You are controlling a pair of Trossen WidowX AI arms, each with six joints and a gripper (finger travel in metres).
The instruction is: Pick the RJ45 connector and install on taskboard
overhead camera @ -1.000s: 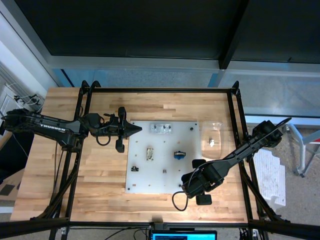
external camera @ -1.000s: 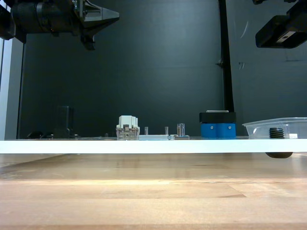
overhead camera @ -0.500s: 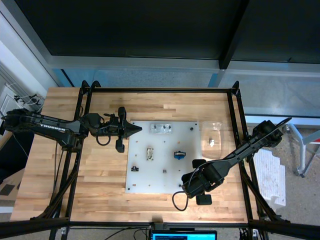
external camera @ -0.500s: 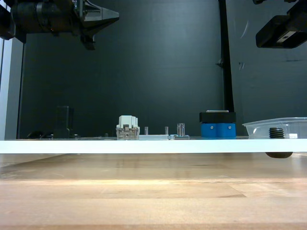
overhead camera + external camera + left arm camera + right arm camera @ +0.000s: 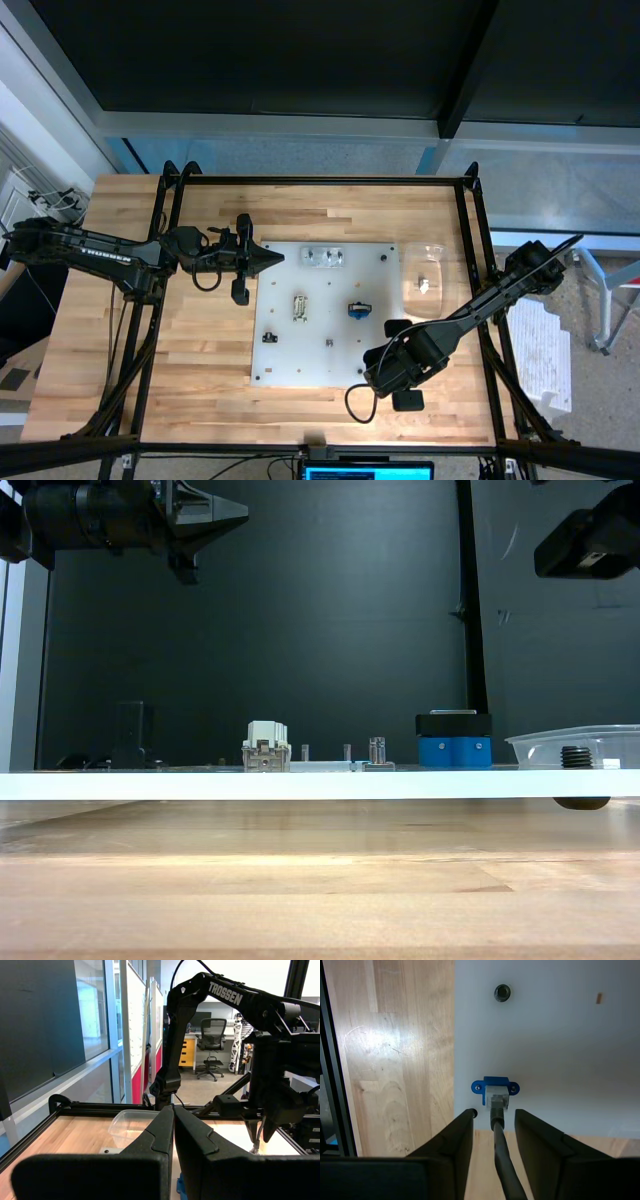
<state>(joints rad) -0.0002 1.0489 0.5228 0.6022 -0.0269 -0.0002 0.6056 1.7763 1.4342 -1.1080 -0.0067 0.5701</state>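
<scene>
Seen from above, a pale butcher-block table (image 5: 200, 380) fills a black frame (image 5: 320, 181). Beyond its far edge are a dark panel and a strip of glass, and a lit monitor (image 5: 366, 470) sits at its near edge. The white taskboard (image 5: 300, 352) lies flat at mid-table, with a clear tray (image 5: 425, 260) just beside its far right corner. The left gripper (image 5: 276, 258) hangs over the board's far left corner, pointing right. The right gripper (image 5: 384, 374) points down at the board's near right edge, and a black cable (image 5: 350, 402) loops over the wood just nearer. At table height the board is a white band above the wood grain, carrying a grey connector block (image 5: 266, 748) and a blue fitting (image 5: 455, 751) against a dark backdrop. The left gripper hangs well above it at the left, and a black part of the right arm (image 5: 588, 546) shows high at the right. The left wrist camera shows the left gripper's fingers (image 5: 150, 1140) pressed together with nothing between them. Past them are the right arm, tall windows and an office chair. The right wrist camera shows the right gripper's fingers (image 5: 452, 1145) spread apart, gripping nothing. The cable runs along the gap, clear of both fingers, to the RJ45 connector (image 5: 497, 1097). The connector sits in a blue mount (image 5: 482, 1085) on the taskboard, just beside the edge where white meets wood. A dark screw hole (image 5: 502, 993) lies farther in on the board.
</scene>
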